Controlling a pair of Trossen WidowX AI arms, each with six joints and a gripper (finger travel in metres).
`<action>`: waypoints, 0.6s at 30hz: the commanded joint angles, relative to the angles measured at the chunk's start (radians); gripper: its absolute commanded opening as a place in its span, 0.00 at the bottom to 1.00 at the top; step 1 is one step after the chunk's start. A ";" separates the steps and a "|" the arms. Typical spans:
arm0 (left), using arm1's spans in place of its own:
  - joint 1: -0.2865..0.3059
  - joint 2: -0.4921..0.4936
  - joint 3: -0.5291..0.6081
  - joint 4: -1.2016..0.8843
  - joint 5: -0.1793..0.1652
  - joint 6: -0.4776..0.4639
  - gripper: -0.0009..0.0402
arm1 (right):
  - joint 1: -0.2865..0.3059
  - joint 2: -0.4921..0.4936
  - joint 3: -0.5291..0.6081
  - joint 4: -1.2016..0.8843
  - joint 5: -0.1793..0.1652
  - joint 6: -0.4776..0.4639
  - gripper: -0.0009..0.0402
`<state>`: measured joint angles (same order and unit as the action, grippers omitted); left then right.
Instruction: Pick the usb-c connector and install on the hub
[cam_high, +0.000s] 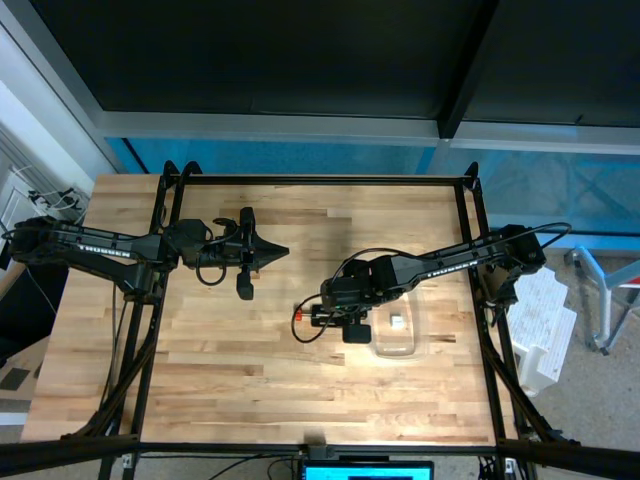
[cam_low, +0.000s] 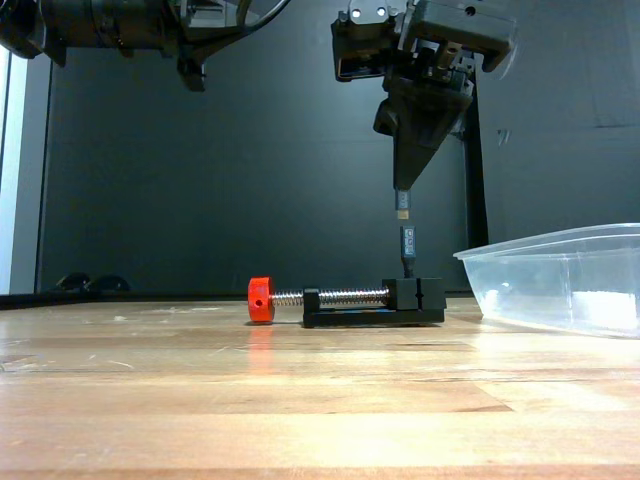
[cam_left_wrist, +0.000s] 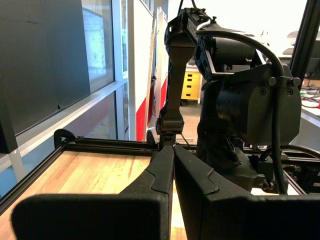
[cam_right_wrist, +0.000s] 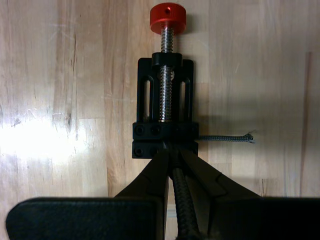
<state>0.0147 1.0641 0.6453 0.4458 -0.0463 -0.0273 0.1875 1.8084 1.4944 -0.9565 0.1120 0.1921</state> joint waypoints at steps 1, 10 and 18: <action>0.000 0.000 0.000 0.000 0.000 0.000 0.02 | 0.000 0.000 -0.006 0.002 0.001 0.002 0.02; 0.000 0.000 0.000 0.000 0.000 0.000 0.02 | 0.000 -0.002 -0.030 0.027 0.000 0.027 0.02; 0.000 0.000 0.000 0.000 0.000 0.000 0.02 | 0.000 -0.008 -0.040 0.026 0.000 0.035 0.02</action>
